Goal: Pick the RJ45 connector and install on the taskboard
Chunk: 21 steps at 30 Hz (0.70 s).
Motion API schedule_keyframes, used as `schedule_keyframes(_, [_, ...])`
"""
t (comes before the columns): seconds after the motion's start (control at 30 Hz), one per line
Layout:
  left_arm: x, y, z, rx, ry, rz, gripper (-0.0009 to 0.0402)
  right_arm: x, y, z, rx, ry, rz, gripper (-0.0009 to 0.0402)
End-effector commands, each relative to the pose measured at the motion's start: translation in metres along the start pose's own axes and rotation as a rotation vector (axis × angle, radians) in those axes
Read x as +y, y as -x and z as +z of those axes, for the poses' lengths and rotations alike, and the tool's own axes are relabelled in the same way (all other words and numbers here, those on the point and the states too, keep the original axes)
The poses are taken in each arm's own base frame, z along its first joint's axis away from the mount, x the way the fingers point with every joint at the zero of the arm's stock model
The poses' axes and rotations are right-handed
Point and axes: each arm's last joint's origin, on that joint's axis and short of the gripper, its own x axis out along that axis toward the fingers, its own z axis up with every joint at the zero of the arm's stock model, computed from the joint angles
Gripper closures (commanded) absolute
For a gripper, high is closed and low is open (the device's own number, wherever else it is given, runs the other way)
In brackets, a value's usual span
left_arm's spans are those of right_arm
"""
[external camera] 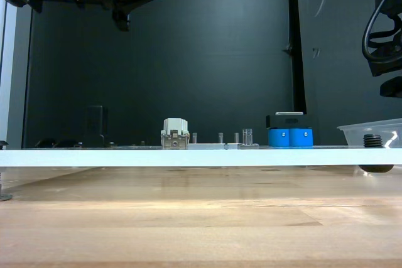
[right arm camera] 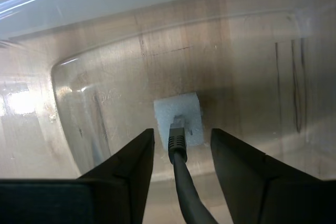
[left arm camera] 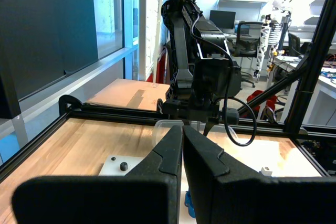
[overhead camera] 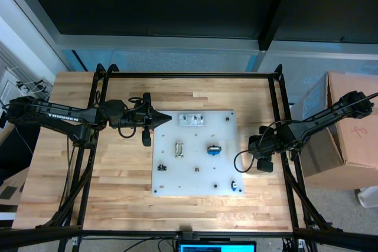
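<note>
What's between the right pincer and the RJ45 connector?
Nothing visible. The connector lies free on a pad in the clear bin, right of the board, with the right pincer open above it. The left pincer is shut, raised over the board's left edge.

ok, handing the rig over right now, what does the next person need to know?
Left gripper: shut, empty, high over the task board's far-left corner.
Right gripper: open, at the clear tray right of the board, jaws either side of the RJ45 connector, not gripping.
Connector lies free on a pale pad in the tray, cable attached.
Done: right gripper lined up on it.
To do: grasp, lift, seat it on the board.
</note>
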Motion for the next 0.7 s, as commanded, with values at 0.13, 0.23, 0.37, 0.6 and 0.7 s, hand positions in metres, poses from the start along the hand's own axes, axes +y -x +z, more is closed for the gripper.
schedule_keyframes(0.13, [0.000,0.000,0.000,0.000,0.000,0.000,0.0393,0.000,0.000,0.000,0.004,-0.008,-0.002,0.0325])
schedule_keyframes(0.23, [0.000,0.000,0.000,0.000,0.000,0.000,0.0393,0.000,0.000,-0.001,0.004,-0.009,-0.002,0.0368])
schedule_keyframes(0.37, [0.000,0.000,0.000,0.000,0.000,0.000,0.0393,0.000,0.001,0.000,0.001,-0.008,0.000,0.0388])
schedule_keyframes(0.6, [0.000,0.000,0.000,0.000,0.000,0.000,0.0393,0.004,0.013,0.007,-0.022,-0.007,0.015,0.0393])
schedule_keyframes(0.7, [0.000,0.000,0.000,0.000,0.000,0.000,0.0393,0.005,0.024,0.011,-0.023,-0.007,0.015,0.0392])
